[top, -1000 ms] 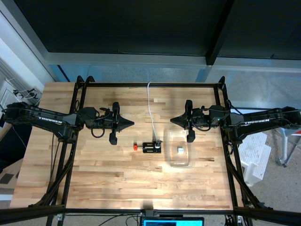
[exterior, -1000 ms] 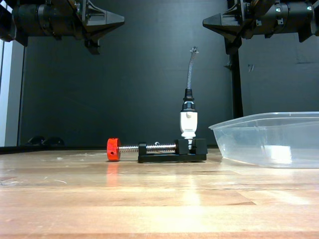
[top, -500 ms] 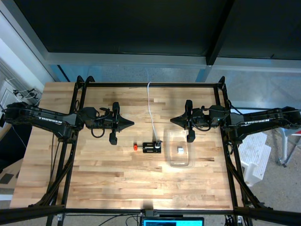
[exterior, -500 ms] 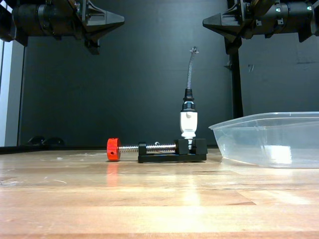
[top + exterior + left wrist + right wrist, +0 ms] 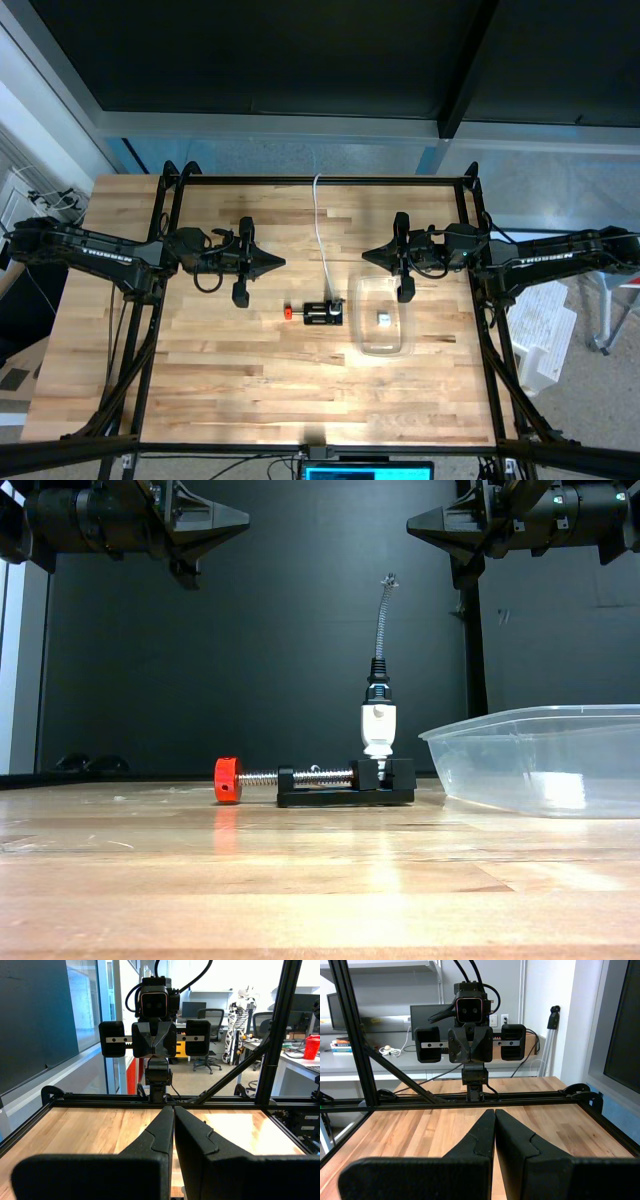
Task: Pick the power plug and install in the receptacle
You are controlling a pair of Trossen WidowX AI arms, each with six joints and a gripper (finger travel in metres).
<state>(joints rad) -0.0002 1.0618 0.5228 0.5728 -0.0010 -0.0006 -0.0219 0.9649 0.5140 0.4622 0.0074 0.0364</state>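
1. Left claw [image 5: 281, 262] hangs high over the table, to the left of the vise [image 5: 322, 314]. Its fingers are pressed together and hold nothing
2. Right claw [image 5: 365, 256] hangs at the same height, just past the far end of the clear tray [image 5: 381, 351]. It is also closed tight and empty
3. Step in hand, by my judgement: the reach for the plug, not yet begun. The right claw is the nearer one to the tray
4. To do it well: spread the fingers before descending and come straight down inside the tray walls, clear of the rim. Pinch the plug by its body, leave its mating end free, and avoid the small white cube [image 5: 384, 318]
5. Plug: too small to pick out. I judge it lies in the tray by the cube, well below the right claw and nearer the table's front edge
6. Socket [image 5: 378, 725] stands upright in the vise, red knob [image 5: 227, 780] to the left, between the claws and far beneath them. Its white cable [image 5: 320, 225] runs to the far edge
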